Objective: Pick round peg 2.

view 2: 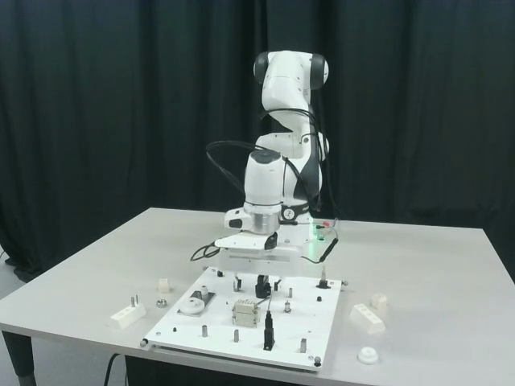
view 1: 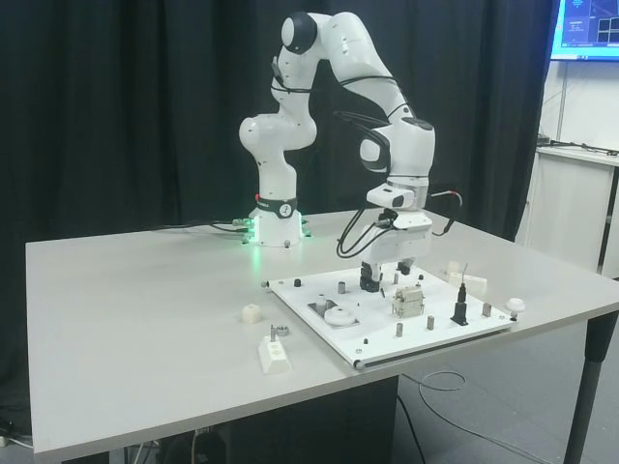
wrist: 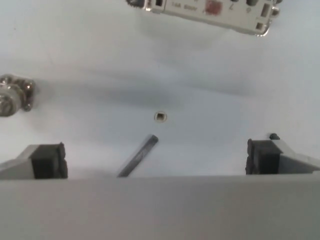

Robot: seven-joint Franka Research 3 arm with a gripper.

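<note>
Only the wrist view shows round peg 2 [wrist: 138, 156], a slim grey pin standing on the white board [wrist: 200, 100] between the fingertips; the room views hide it behind the gripper [wrist: 155, 159]. The fingers are spread wide apart, touching nothing, low over the board's far side.

White arm [view 1: 338, 58] arches up from base, bends forward and down. Gripper [wrist: 155, 160] points straight down, fingers [wrist: 47, 161] spread wide, nothing held.
</note>
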